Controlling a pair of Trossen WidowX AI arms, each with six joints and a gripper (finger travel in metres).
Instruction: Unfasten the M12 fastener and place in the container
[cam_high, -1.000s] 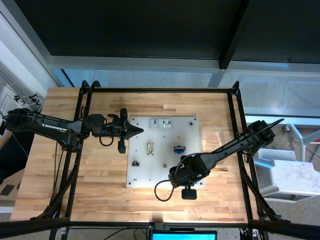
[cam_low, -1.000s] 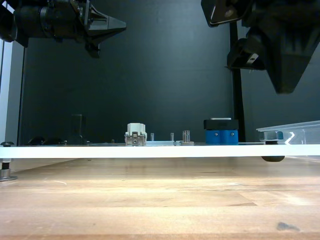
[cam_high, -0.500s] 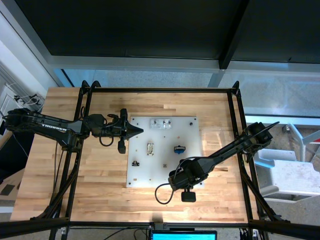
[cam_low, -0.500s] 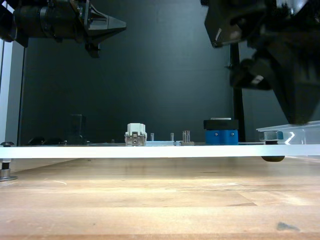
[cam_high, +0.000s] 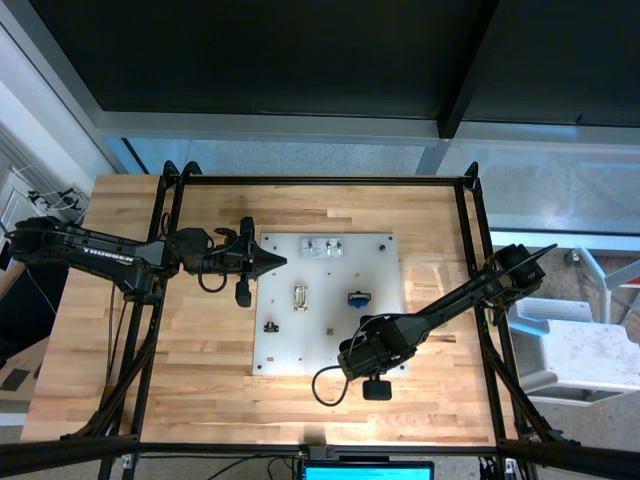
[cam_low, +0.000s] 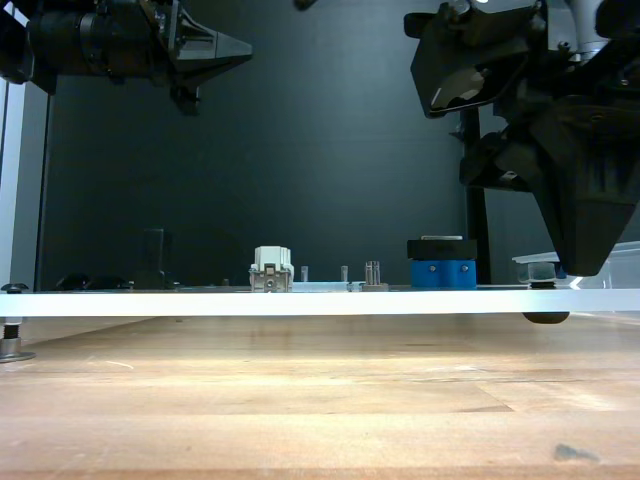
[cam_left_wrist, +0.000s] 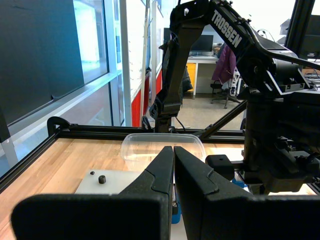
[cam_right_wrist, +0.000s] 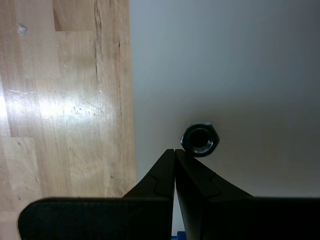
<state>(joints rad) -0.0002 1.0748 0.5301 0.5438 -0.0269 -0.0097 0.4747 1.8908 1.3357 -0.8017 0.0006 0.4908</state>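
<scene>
Although the right gripper (cam_right_wrist: 174, 150) hangs low over the white plastic board (cam_right_wrist: 240, 60), its fingers are pressed together on nothing. The small silver hexagonal nut (cam_right_wrist: 200, 139) sits on its stud just beyond their tips, slightly to one side. The clear plastic tub (cam_left_wrist: 162, 145) shows no nut inside, so unscrewing and carrying both remain. The left gripper (cam_left_wrist: 173, 148), fingers together, hovers well apart from the nut.

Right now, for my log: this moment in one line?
left gripper shut over board's left edge; right gripper shut, empty, beside nut; nut on its stud
</scene>
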